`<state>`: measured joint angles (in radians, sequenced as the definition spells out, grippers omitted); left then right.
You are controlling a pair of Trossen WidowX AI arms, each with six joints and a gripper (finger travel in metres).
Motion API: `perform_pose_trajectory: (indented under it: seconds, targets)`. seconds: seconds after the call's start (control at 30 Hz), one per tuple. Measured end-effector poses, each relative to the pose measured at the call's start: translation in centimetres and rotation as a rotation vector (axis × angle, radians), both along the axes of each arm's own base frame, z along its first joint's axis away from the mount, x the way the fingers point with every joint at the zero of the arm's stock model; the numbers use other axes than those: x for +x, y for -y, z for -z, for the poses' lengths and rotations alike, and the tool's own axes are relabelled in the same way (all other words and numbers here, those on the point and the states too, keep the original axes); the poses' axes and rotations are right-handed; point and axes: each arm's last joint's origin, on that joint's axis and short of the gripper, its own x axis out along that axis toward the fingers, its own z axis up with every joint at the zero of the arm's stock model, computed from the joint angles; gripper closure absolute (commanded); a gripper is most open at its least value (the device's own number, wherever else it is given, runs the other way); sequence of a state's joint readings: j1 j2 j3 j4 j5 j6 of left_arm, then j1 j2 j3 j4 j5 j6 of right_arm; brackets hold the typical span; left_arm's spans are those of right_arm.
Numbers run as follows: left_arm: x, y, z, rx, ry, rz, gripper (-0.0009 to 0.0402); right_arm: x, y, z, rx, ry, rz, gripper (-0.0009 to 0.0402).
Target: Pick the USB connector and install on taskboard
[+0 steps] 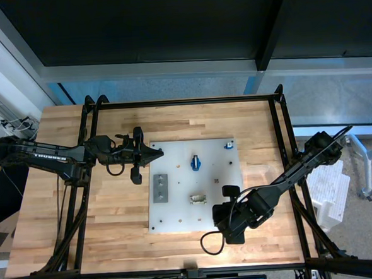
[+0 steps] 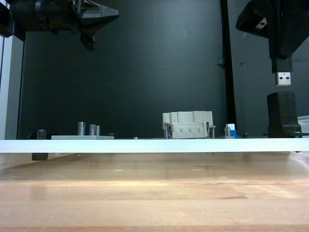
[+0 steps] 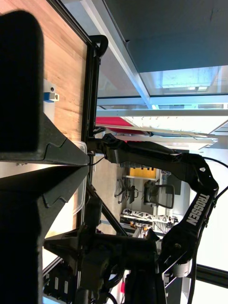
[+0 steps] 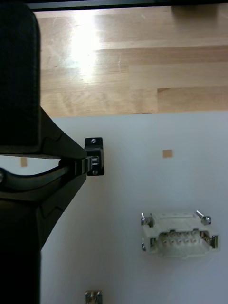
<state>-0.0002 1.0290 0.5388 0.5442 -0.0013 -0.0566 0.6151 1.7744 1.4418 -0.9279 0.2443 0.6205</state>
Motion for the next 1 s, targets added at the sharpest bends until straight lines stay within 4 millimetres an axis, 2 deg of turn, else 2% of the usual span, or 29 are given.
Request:
perform_pose_trajectory:
  seconds: [1.0]
  targets:
    - [-0.01, 0.00, 0.00, 0.000, 0.000, 0.000, 0.0393, 0.18, 0.16, 0.51, 0.000, -0.002, 0.004, 0.0393]
